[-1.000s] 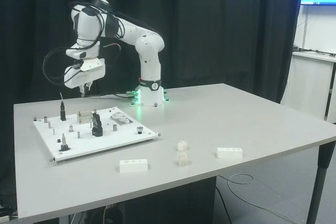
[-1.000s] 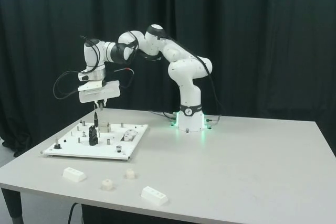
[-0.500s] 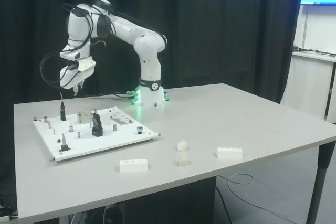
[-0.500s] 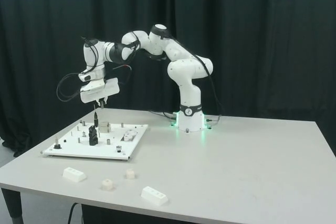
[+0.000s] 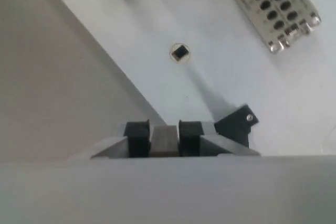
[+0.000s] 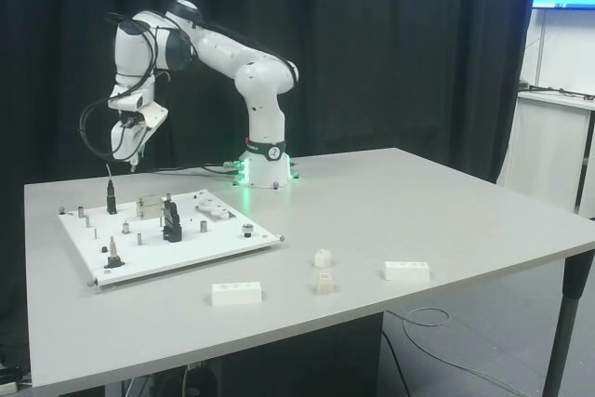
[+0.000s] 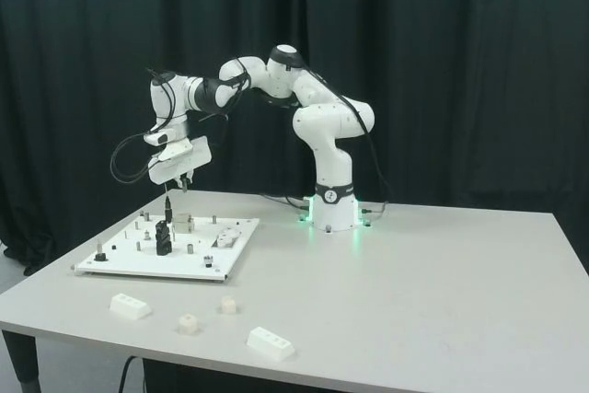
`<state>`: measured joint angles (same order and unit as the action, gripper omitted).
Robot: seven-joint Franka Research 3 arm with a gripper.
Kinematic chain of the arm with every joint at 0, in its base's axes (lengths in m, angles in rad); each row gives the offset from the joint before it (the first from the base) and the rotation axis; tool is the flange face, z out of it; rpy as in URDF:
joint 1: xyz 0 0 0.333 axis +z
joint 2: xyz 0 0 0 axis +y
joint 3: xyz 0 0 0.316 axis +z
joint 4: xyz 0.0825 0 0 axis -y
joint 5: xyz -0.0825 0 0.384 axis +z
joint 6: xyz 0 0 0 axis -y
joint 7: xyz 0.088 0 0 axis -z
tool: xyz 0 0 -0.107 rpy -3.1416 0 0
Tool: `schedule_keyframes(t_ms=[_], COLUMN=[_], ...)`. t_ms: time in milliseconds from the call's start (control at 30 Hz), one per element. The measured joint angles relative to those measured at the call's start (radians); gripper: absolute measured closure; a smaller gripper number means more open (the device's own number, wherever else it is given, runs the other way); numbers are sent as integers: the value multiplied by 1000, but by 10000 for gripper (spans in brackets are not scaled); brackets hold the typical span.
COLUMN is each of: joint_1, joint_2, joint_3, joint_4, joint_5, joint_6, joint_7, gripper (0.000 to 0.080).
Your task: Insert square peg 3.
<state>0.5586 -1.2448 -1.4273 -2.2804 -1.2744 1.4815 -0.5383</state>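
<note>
While the peg sits clamped between the two black fingers, I see the pincer closed down onto it, hanging above the far edge of the white board. Below it, in my wrist view, a small square hole opens in the board, with a grey multi-pin connector and a black block nearby. The board lies at the desk's corner farthest from the arm's base. Three white blocks and a small piece rest along the desk's front edge.
</note>
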Motion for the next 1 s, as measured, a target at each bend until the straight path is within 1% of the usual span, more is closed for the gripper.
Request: schedule_keyframes(t_ms=[267,533,767,1000], joint_1=[-39,-82,-115,-133], joint_2=[-6,-6,-6,-6], joint_3=[-13,-22,-22,-22], joint_4=[-24,-50,-71,-75], joint_5=[7,37,70,101], joint_6=[50,100,121,123], joint_7=[-150,-278,-394,-480], gripper=[689,689,689,689])
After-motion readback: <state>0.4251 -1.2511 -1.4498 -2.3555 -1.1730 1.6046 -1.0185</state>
